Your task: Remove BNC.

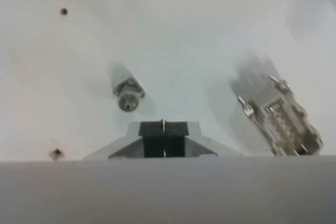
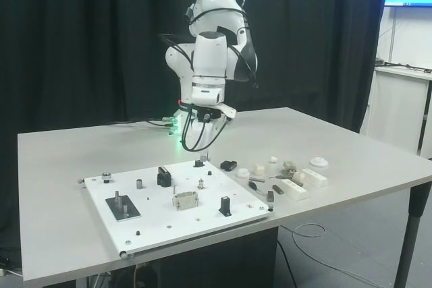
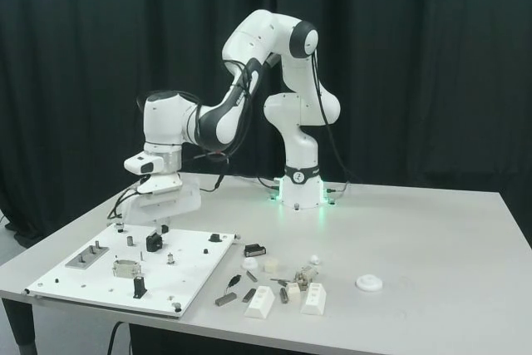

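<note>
Removal has not begun, by my judgement: the BNC connector (image 1: 127, 95) stands upright and untouched near the middle of the white board (image 2: 202, 224), while the gripper (image 1: 164, 136), fingers pressed together on nothing, hovers well above it.

Pretty standard Franka arm (image 3: 249, 56): glossy white rounded shells, black at the joints, black cables looping off the wrist, green glow at its base (image 3: 301, 197). The gripper (image 1: 163, 139) has black pads in grey fingers.
</note>
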Controlling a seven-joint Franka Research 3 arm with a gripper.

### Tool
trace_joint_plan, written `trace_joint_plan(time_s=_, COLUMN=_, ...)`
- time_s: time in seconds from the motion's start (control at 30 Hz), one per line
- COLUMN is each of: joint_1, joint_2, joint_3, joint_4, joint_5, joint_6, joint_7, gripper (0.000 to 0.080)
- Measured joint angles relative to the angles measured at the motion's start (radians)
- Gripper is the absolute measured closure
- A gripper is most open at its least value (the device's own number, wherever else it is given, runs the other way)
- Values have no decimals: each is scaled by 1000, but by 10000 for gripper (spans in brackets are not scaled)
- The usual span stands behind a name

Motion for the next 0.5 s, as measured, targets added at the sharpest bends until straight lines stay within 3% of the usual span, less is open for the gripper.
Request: trace_joint_plan(time_s=0.5, joint_1=0, joint_2=-5, joint_3=-17, joint_4=27, joint_5=-11, joint_6=-29, joint_7=65, gripper=802)
